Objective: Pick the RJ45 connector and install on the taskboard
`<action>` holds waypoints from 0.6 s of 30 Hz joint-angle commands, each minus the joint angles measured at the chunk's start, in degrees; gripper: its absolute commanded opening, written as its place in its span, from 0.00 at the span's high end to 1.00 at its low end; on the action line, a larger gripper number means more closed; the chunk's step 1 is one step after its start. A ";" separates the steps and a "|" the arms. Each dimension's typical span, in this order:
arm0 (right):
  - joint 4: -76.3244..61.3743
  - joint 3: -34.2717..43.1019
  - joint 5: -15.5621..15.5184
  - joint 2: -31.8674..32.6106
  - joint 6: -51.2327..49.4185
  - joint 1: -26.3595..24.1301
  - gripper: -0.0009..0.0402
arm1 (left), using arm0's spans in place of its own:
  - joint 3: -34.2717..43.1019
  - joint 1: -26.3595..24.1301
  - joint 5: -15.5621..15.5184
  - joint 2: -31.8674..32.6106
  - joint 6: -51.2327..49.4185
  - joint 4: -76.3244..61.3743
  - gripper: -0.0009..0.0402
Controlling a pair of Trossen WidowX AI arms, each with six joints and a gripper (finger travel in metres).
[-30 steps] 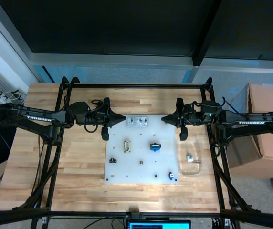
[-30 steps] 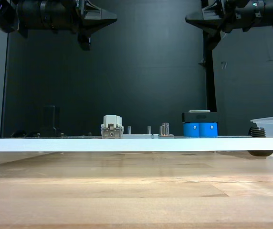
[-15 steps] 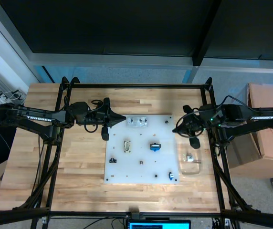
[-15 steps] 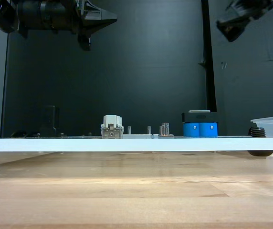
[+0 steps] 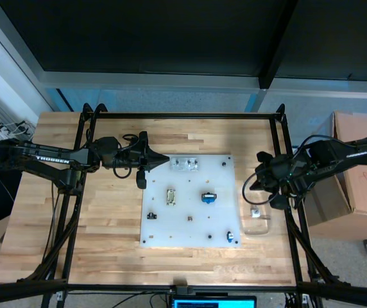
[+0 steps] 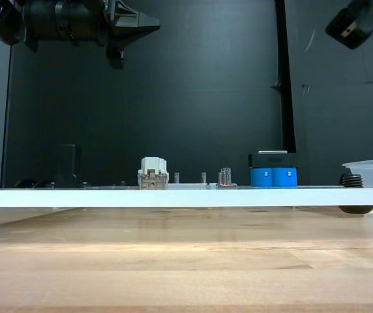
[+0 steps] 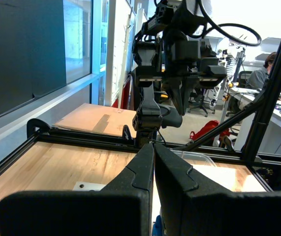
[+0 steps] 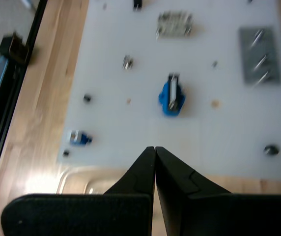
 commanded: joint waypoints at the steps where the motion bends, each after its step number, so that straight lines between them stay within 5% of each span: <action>1: -3.13 0.11 0.00 1.01 2.78 2.56 0.98 | 0.00 0.02 0.02 0.00 0.02 0.02 0.98; 11: -13.25 0.11 0.11 6.82 6.62 10.05 0.96 | 0.00 0.02 0.00 0.00 0.02 0.00 0.98; 18: -15.93 -0.24 2.93 10.05 10.03 12.44 0.80 | 0.00 0.00 0.00 0.00 0.00 0.00 0.98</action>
